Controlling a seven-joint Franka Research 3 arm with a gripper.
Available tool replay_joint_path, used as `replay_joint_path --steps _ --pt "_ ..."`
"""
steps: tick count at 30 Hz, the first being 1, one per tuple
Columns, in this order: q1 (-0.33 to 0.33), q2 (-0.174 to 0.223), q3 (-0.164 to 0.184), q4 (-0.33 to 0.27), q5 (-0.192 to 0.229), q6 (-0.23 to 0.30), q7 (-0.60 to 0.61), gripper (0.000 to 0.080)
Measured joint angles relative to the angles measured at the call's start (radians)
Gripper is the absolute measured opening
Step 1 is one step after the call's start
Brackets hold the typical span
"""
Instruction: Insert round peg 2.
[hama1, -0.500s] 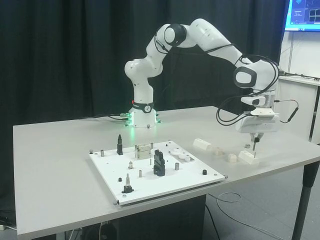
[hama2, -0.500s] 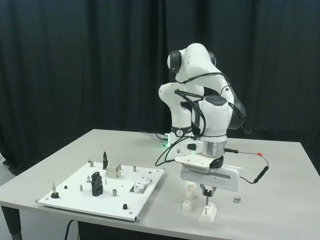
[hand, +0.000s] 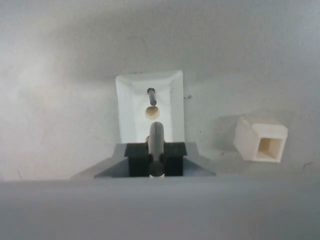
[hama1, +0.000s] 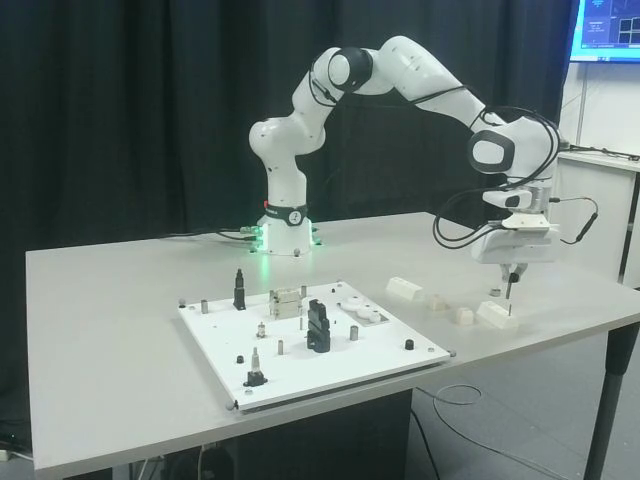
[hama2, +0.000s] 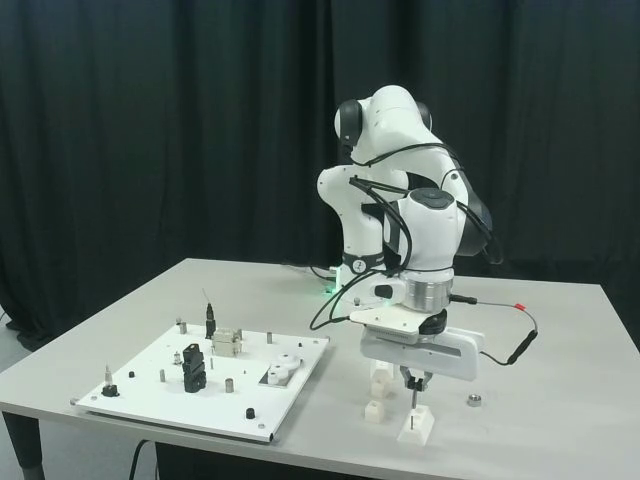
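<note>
Peg (hand: 156, 145) in hand: your fingers (hand: 156, 159) are clamped on a slim grey round pin, which hangs straight down below them, clear of the white holder (hand: 149, 107) it stood in. In the wrist view the holder sits directly beneath the fingertips, showing one empty round socket and a second thin pin (hand: 150, 94) upright just beyond it. In the room views the pin's tip (hama1: 509, 290) hangs a little above the holder (hama1: 497, 314), not touching it.

So the step in hand looks like the lift-out, with the carry to the board (hama1: 310, 340) not yet made. That white board lies well away from the fingers, across the counter (hama1: 120, 290) toward the arm's base. Your next move calls for a clean vertical rise until the tip is well clear of the holder and its remaining pin, then a level traverse to the board with the peg kept plumb. Which hole takes round peg 2 cannot be told from here; the board's fixtures are too small to read.

The peg looks like smooth metal, cylindrical and narrow, so it may slip or tilt in the grip if nudged sideways. The holder is a matte white block with sloped walls. Beside it sits a small white cube (hand: 261, 138) with a square socket, near but apart.
</note>
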Motion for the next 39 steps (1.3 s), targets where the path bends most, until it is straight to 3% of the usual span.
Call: replay_joint_path --steps 39 --pt "0.010 -0.001 -0.007 0.005 -0.004 0.000 -0.015 0.0058"
